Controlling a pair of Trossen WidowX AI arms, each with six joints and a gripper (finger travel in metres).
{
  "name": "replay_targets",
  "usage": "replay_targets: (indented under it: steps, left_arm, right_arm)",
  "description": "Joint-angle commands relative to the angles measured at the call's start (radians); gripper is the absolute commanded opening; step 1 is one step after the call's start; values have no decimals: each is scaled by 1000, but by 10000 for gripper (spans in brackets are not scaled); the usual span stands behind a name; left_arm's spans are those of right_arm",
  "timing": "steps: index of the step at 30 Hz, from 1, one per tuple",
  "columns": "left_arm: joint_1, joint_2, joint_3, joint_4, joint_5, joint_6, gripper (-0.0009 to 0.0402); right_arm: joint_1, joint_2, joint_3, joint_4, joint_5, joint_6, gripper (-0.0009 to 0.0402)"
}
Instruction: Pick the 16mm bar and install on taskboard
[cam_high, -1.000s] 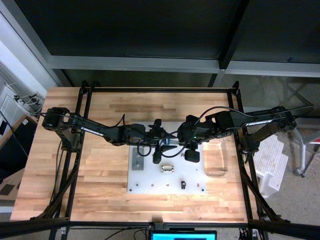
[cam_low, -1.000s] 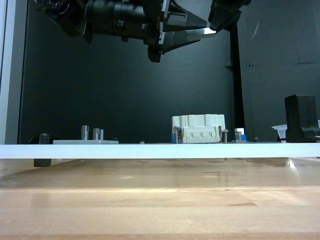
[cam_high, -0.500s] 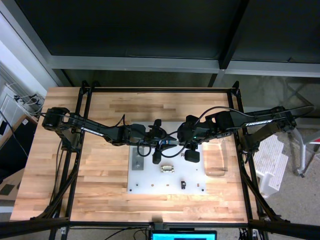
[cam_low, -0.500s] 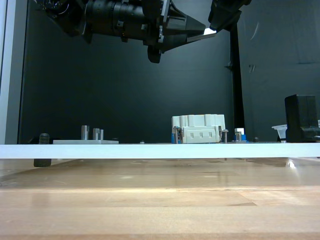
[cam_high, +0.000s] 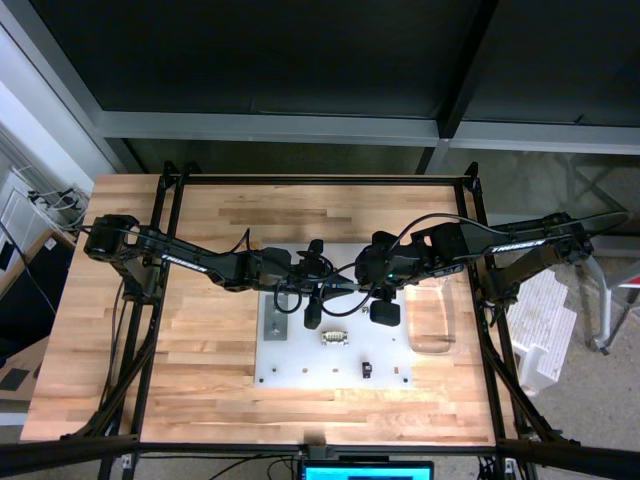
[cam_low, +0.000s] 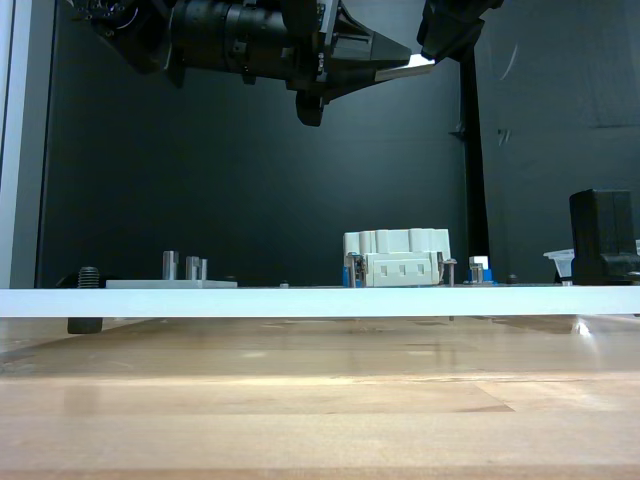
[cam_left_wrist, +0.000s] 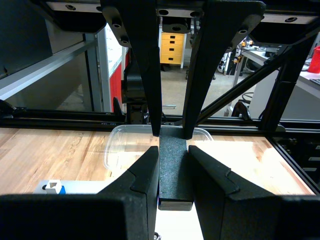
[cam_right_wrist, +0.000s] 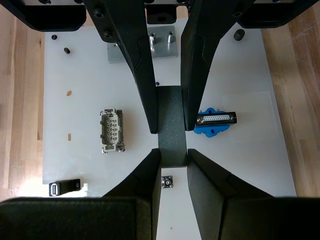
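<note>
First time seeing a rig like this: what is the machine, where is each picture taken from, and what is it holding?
Two robot arms, the left arm and the right arm, stand at the edges of a wooden table. One picture looks down from above, one looks level along the table-top, and two come from wrist cameras. On the table lies a white task board carrying a grey plate with pegs, a beige connector and a blue connector; a clear tub stands beside it. Above the board, the left gripper and the right gripper are both shut on the dark 16mm bar, clear of any seat.
</note>
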Motion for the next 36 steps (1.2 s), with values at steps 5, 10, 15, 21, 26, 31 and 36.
replay_targets:
  steps: [5,10,15,21,26,31,36]
  left_arm:
    - [-1,0,0,4,3,-2,0]
    - [-2,-1,0,7,3,-2,2]
    - [-2,-1,0,9,3,-3,0]
    - [-2,-10,0,10,3,-12,2]
    - [-2,-32,0,11,2,-17,1]
    - [-1,-47,6,11,-10,-43,1]
    - [-2,-50,42,8,-9,-47,1]
  right_arm:
    - [0,0,0,0,3,-4,77]
    - [0,0,0,1,4,-3,148]
    - [0,-5,-1,0,4,-10,214]
    - [0,-88,-63,104,32,-26,247]
    - [1,-250,-244,384,32,-26,247]
    - [0,-361,-399,594,58,-24,247]
    - [0,-381,-468,706,55,-37,247]
